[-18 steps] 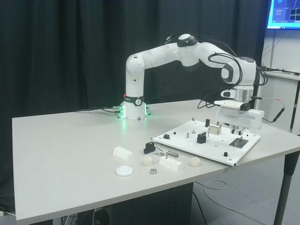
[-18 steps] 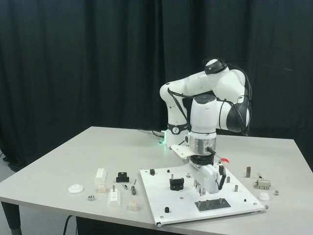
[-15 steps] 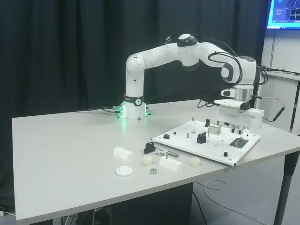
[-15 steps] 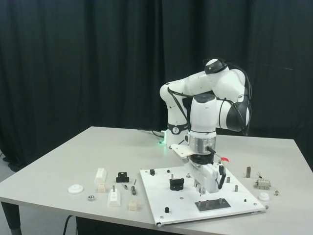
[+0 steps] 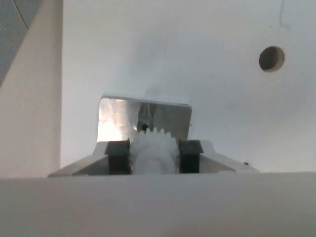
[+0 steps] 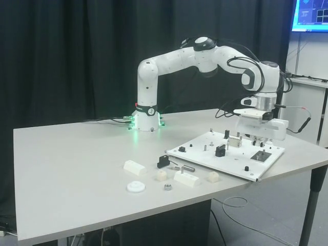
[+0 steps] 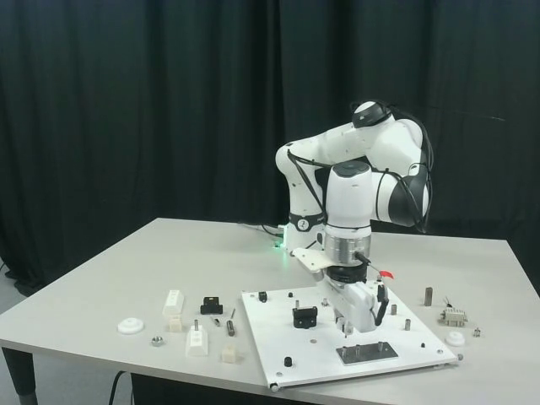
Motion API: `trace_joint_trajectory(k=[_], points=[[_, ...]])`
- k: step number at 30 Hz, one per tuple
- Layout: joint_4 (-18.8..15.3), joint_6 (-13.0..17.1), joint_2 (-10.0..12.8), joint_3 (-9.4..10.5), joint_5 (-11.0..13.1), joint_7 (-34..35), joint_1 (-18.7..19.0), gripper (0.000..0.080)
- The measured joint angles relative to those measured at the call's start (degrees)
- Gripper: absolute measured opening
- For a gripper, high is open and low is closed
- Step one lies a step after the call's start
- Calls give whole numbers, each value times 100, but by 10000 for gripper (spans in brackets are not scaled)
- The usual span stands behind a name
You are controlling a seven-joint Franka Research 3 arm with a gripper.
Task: Place small gear.
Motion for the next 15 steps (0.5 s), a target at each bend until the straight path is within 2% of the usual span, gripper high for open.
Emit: trace_joint_trajectory(k=[15], points=[[0,0,1,1,-3,-85,-52,205]])
